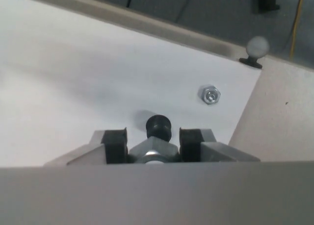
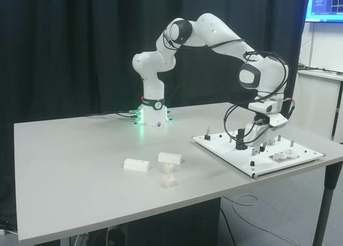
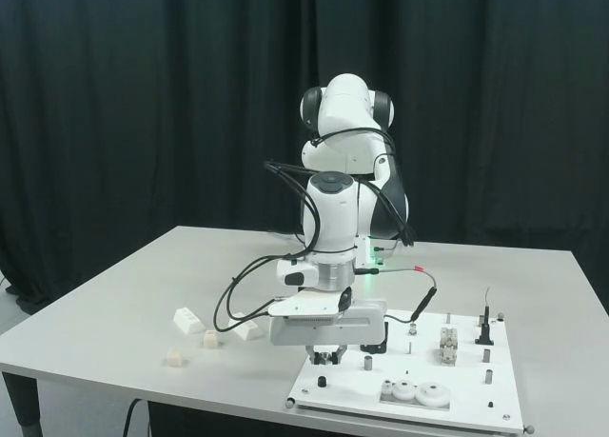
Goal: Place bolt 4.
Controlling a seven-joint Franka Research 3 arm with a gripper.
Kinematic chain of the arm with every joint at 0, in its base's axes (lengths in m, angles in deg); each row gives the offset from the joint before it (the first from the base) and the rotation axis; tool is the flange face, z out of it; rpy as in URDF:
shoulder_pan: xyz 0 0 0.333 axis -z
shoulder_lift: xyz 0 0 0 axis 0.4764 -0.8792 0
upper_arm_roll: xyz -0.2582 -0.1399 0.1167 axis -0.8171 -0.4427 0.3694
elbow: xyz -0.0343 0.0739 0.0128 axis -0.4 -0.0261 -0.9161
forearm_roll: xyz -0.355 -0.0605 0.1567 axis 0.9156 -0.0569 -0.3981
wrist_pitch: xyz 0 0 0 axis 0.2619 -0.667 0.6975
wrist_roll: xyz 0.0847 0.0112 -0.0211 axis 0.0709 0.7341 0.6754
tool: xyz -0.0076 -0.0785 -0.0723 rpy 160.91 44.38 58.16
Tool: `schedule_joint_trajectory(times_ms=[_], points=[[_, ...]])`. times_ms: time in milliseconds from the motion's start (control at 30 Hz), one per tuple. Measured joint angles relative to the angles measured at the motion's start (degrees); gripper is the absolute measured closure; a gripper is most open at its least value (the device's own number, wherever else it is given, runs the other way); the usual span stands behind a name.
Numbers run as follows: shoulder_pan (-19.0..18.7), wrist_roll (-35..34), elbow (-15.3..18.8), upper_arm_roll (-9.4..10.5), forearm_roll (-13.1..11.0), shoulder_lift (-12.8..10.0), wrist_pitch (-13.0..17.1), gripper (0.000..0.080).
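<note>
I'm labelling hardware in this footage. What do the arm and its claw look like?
The arm is white with rounded segments and black joint bands; black cables loop beside the wrist. Green light glows at its base. The claw has grey fingers with black pads.

Three white blocks (image 2: 137, 164), one board (image 2: 225, 152)

— Can you read anything from where you stand?

— No. My arm (image 2: 214, 37), the board (image 2: 257, 149) and the blocks (image 2: 136, 164) bear no lettering I can make out.

— And the screen (image 2: 326, 5) in the corner?

— It shows marks, but too small for me to read.
</note>
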Motion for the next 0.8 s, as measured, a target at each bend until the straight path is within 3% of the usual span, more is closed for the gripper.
schedule_joint_trajectory(times_ms=[567, 800], points=[[-0.03, -7.19, 0.0, -0.05, 0.0, 0.0, 0.0, 0.0578], [-0.03, -9.58, 0.0, -1.31, 0.45, 0.01, -0.97, 0.0578]])
